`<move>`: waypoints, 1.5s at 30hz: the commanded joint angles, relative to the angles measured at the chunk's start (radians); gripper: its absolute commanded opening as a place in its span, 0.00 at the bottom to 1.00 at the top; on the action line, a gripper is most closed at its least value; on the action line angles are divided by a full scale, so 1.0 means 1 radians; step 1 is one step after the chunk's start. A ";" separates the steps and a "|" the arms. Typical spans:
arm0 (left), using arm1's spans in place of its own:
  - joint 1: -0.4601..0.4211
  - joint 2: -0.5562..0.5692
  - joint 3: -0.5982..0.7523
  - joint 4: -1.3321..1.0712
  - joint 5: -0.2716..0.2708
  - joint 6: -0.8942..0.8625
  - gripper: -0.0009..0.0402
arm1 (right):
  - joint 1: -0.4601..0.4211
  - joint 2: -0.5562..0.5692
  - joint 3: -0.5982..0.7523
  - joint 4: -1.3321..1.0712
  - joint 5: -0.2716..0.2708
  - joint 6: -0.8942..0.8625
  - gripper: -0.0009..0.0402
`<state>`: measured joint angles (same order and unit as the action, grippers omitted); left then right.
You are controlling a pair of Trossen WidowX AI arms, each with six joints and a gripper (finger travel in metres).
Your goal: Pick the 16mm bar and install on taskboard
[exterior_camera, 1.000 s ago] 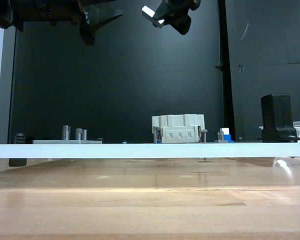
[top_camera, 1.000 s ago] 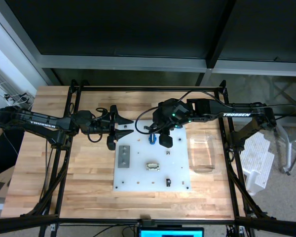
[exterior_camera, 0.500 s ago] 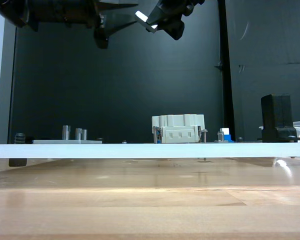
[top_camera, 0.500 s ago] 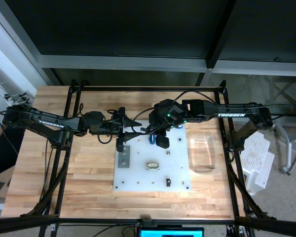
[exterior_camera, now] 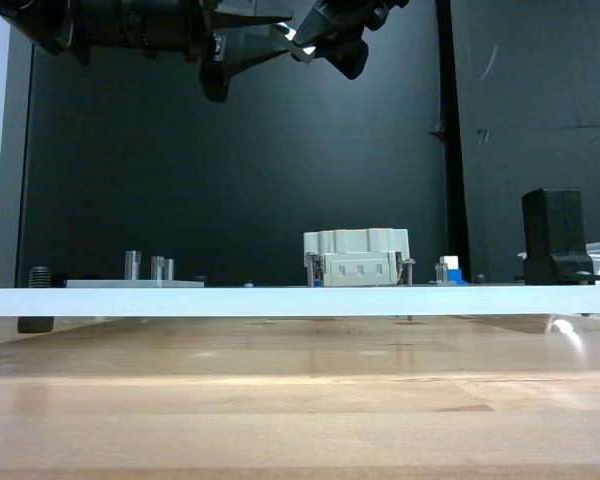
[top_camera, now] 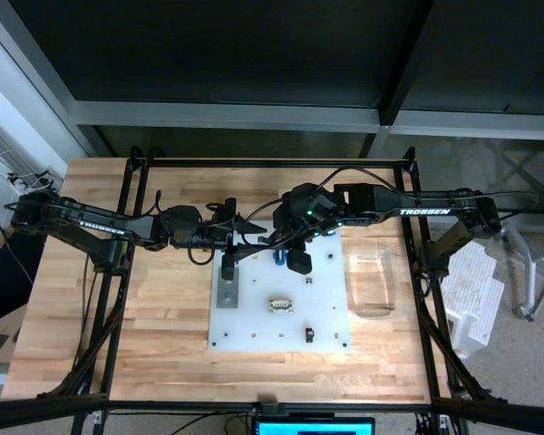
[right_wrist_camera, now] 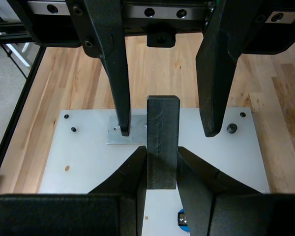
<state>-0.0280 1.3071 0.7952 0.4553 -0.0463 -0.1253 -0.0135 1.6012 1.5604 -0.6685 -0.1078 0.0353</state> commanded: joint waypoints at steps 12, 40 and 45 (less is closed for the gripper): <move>0.000 0.000 0.003 -0.016 0.009 0.000 0.29 | 0.000 -0.001 -0.001 -0.001 0.001 0.001 0.05; 0.000 -0.005 0.003 -0.001 0.023 0.006 0.15 | 0.000 -0.004 -0.001 -0.011 0.003 0.003 0.41; 0.000 -0.005 0.003 -0.001 0.023 0.008 0.15 | 0.000 -0.007 -0.001 -0.035 0.010 0.004 0.52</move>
<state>-0.0284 1.3029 0.7986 0.4530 -0.0204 -0.1200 -0.0135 1.5963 1.5597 -0.6960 -0.0978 0.0376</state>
